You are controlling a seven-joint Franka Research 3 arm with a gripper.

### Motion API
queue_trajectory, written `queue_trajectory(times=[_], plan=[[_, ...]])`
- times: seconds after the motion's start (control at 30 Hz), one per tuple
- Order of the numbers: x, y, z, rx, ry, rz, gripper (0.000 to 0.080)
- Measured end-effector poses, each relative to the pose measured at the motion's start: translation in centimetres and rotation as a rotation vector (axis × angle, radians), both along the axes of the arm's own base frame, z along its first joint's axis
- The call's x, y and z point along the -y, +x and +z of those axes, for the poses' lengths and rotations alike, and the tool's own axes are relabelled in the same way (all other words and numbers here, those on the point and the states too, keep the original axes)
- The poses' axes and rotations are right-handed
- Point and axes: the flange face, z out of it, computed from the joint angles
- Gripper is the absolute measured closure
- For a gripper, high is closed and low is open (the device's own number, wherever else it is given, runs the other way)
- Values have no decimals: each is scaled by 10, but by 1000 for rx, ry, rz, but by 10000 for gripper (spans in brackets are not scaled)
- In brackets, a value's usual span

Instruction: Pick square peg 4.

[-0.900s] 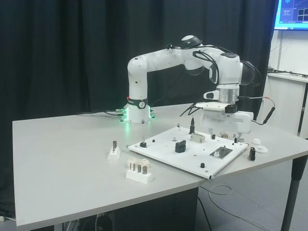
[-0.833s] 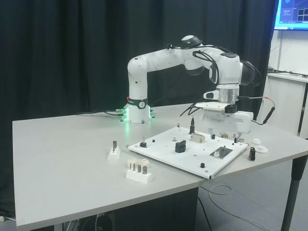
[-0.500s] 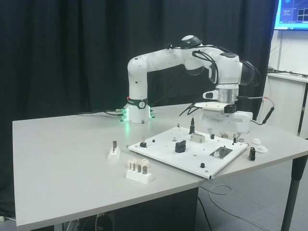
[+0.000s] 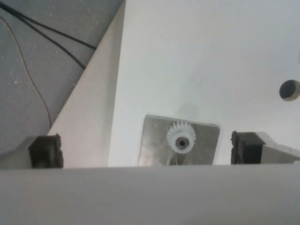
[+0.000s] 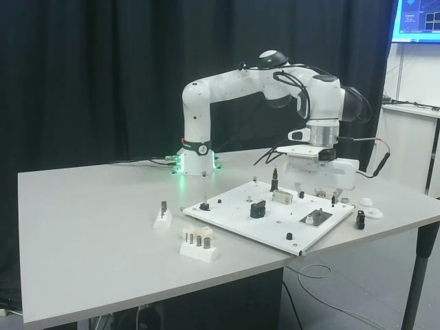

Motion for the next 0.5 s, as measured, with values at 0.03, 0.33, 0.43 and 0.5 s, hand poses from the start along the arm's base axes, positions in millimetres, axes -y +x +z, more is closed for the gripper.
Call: queue_trajectory(times=[0.03,0.33,0.43,0.5], plan=[[0,0,0,0,0,2,3],[0,0,1,0,-1,9,3],[0,0,1,0,-1,9,3],[0,0,1,0,-1,9,3]])
